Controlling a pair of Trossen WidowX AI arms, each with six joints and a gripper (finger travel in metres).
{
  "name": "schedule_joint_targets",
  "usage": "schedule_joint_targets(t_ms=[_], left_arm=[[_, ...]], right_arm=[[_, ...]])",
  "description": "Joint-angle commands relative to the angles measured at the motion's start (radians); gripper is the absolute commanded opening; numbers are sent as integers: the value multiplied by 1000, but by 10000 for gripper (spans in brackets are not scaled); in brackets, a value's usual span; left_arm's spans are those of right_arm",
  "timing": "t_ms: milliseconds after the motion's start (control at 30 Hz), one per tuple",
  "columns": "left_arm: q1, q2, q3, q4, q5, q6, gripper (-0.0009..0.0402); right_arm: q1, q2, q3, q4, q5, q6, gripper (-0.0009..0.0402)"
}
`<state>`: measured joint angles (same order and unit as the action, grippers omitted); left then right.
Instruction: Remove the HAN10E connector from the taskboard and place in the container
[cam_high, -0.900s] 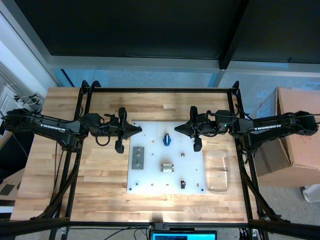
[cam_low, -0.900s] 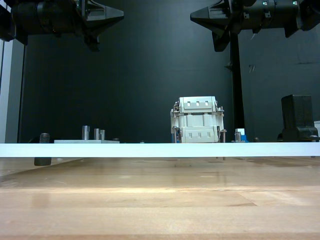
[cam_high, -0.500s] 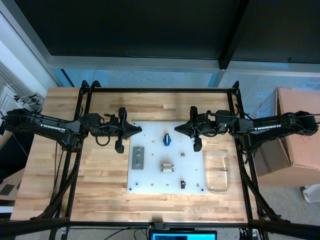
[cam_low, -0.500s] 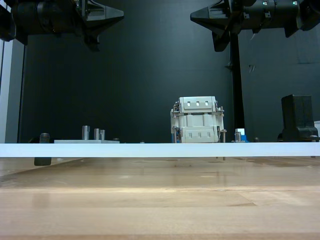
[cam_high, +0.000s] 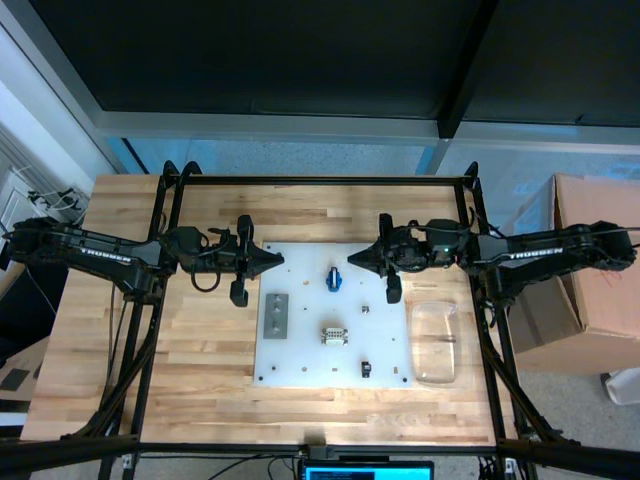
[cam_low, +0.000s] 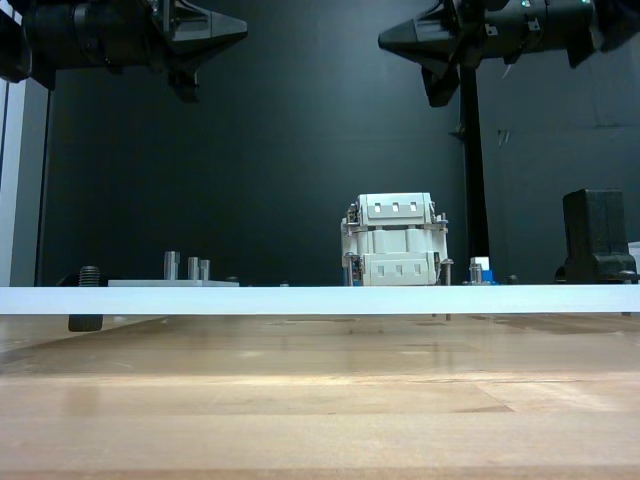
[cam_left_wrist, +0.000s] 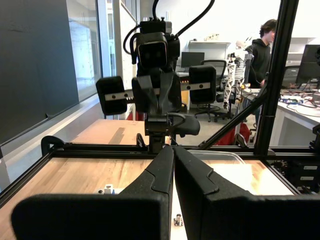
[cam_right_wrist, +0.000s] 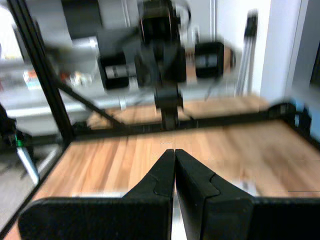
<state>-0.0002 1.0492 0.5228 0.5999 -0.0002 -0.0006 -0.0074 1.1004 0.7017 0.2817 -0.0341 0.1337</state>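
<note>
My left gripper (cam_high: 278, 258) hangs high over the far left corner of the board (cam_high: 300, 365), its fingers pressed together on nothing. My right gripper (cam_high: 353, 257) hangs opposite, over the board's far side, fingers likewise pressed together and empty. The connector (cam_high: 335, 335) sits upright in its seat near the board's middle, well below both. The clear container (cam_high: 436, 343) lies just beside the board's right edge.

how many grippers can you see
2. The left gripper, shut, hangs over the taskboard at its far-left corner; the right gripper, shut, hangs over its far edge. The HAN10E connector stands in its seat, held by neither.
</note>
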Motion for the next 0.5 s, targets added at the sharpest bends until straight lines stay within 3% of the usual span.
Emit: schedule_joint_targets(t_ms=[33,500], left_arm=[[0,0,0,0,0,0,0],[0,0,0,0,0,0,0]], right_arm=[[41,22,91,-207,45,-4,0],[164,356,664,-1041,45,43,0]])
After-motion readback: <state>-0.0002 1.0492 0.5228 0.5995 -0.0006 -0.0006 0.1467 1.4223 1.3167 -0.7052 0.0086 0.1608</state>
